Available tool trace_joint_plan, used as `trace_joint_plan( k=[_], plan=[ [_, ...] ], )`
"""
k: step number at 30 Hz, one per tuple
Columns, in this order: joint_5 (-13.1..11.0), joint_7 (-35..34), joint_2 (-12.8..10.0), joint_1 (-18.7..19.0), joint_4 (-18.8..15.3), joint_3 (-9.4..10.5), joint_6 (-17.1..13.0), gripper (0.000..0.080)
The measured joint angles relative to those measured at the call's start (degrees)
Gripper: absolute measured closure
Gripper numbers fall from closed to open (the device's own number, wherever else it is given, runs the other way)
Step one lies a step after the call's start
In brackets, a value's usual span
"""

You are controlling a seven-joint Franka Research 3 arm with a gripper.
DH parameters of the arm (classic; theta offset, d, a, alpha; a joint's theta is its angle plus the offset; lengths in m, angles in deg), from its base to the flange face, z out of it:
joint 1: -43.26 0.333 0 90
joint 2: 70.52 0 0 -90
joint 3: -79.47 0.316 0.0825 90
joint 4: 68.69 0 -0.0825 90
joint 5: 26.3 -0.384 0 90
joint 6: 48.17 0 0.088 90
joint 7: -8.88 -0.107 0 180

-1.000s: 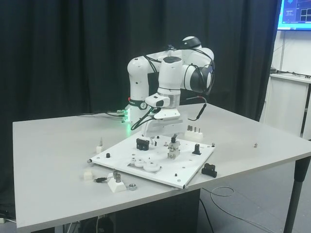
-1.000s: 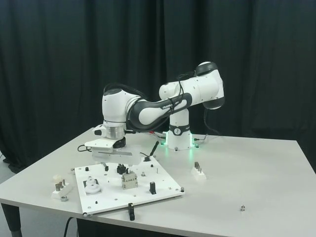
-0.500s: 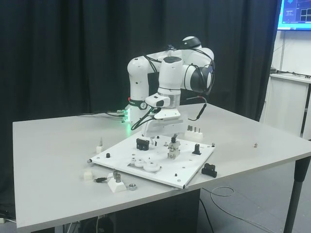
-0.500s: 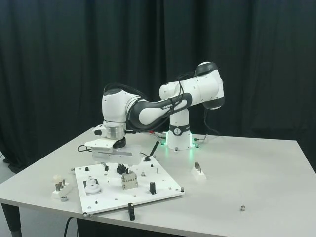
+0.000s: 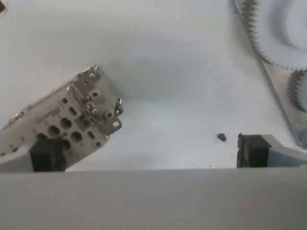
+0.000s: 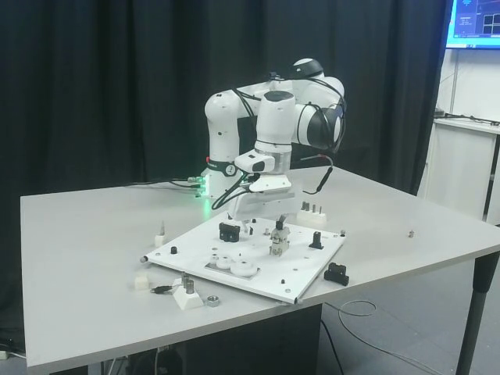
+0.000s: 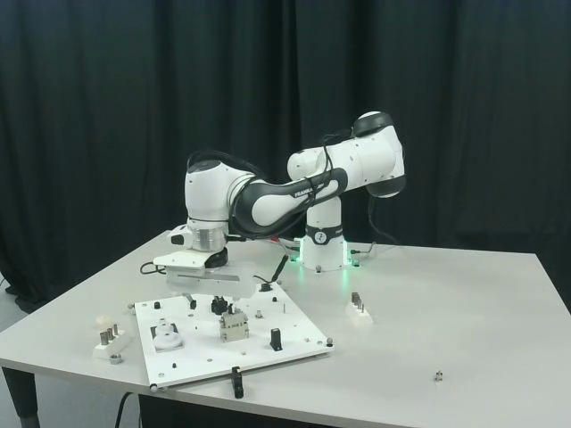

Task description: Insert waterproof.

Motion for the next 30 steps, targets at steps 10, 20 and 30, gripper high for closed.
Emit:
trace_joint_plan(
  k=[10,20,30],
  plan=[
    [0.0,0.0,0.0,-0.3,0.2,0.02,0.5,0.0003],
    [0.0,-0.1,0.0,-0.7,0.4,0.04,1.2,0.0003],
    [0.0,-0.1,0.0,-0.8,0.5,0.05,1.4,0.0003]
  ],
)
